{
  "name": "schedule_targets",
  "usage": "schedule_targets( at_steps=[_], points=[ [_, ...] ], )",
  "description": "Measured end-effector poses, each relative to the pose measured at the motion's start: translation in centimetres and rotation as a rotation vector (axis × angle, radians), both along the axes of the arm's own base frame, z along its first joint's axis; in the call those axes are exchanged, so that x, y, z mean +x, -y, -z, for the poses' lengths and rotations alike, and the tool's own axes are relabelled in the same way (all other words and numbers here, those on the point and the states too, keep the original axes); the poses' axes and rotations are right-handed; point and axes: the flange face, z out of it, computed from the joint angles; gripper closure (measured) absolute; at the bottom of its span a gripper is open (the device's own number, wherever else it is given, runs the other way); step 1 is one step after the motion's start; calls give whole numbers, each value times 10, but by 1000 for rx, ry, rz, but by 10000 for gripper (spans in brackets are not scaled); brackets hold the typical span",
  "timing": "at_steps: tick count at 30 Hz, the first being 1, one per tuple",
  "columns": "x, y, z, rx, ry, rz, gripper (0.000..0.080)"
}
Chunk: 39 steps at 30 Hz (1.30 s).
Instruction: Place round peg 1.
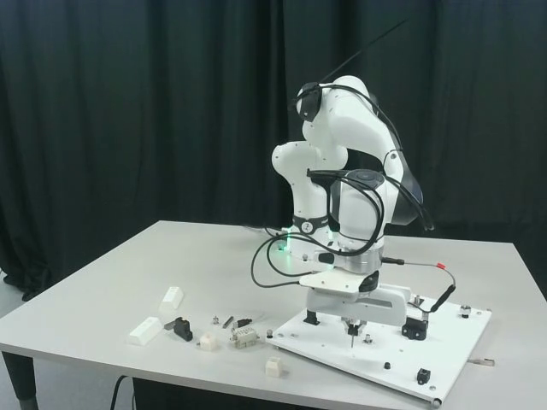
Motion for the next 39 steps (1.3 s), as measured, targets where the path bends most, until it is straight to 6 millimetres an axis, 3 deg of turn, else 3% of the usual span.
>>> schedule_targets(
  at_steps=[26, 31, 39],
  points=[
    [2, 4, -3, -7, -2, 2, 786],
    [5, 17, -7, -44, -10, -8, 786],
    [11, 54, -23, -114, -33, -13, 786]
  ],
)
